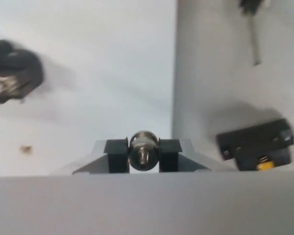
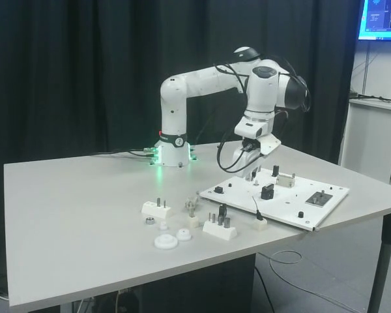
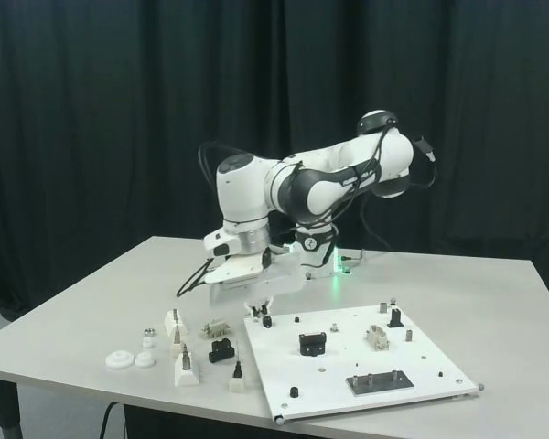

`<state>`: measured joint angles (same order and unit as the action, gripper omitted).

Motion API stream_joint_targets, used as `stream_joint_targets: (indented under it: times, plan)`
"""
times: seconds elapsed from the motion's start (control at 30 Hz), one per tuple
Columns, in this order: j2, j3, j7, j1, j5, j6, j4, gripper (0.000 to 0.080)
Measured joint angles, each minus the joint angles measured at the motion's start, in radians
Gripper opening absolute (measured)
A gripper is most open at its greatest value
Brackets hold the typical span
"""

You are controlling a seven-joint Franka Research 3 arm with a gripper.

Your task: Insert BNC.

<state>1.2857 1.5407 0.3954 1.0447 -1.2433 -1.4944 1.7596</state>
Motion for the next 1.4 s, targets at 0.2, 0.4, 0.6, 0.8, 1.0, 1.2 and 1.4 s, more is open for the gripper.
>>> stream_joint_targets:
  times: [0.2, 0.4, 0.6, 0.8, 1.0, 1.2, 1.4]
  plan:
    - [-0.003, 0.024, -0.002, 0.062, 0.006, 0.011, 0.055, 0.0126]
    - [-0.008, 0.038, -0.005, 0.123, 0.007, 0.009, 0.110, 0.0126]
    - [-0.012, 0.042, -0.016, 0.176, 0.007, -0.009, 0.155, 0.0126]
    - [-0.013, 0.041, -0.028, 0.226, 0.006, -0.025, 0.194, 0.0126]
    - [-0.013, 0.039, -0.043, 0.277, 0.004, -0.043, 0.234, 0.0126]
    - [-0.015, 0.035, -0.058, 0.333, -0.003, -0.069, 0.285, 0.0126]
    - [-0.023, 0.028, -0.070, 0.390, -0.017, -0.097, 0.342, 0.0126]
